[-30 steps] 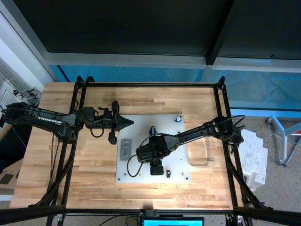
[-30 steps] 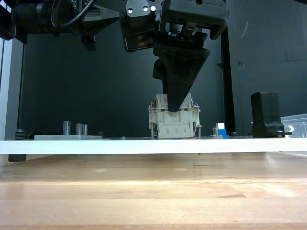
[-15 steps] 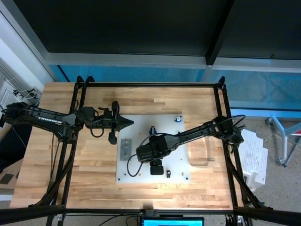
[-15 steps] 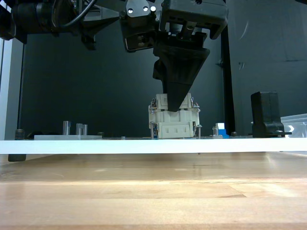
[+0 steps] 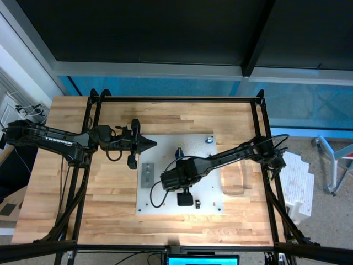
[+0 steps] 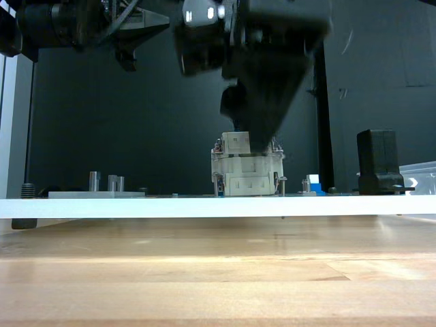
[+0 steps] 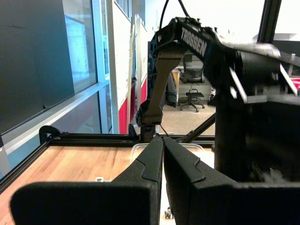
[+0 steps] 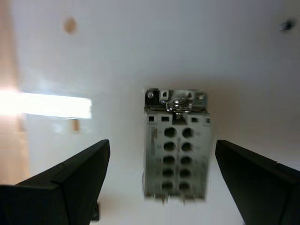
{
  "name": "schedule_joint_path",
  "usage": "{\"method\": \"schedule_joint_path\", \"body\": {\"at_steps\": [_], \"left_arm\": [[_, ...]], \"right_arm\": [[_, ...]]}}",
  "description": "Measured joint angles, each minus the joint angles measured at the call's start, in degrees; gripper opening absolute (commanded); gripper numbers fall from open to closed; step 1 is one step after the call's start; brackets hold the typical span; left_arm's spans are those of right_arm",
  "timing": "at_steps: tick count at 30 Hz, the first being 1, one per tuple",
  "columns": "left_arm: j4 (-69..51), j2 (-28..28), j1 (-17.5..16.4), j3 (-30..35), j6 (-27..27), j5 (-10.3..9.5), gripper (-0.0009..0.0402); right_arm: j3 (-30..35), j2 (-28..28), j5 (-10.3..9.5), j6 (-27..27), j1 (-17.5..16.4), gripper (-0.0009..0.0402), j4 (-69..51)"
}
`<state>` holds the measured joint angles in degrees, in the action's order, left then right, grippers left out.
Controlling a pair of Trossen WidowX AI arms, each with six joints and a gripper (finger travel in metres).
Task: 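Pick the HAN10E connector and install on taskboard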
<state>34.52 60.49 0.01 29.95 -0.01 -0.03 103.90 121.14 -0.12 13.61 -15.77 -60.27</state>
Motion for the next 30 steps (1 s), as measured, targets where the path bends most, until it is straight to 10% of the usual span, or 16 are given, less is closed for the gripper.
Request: {"method": "schedule_joint_path", "body": {"at_steps": [30], "left_arm": [[0.0,0.0,0.0,0.0,0.0,0.02,0.0001]], "right_arm": [[-1.4,-9.9,0.57,-0.2,1.5,0.0281,-0.5]]}}
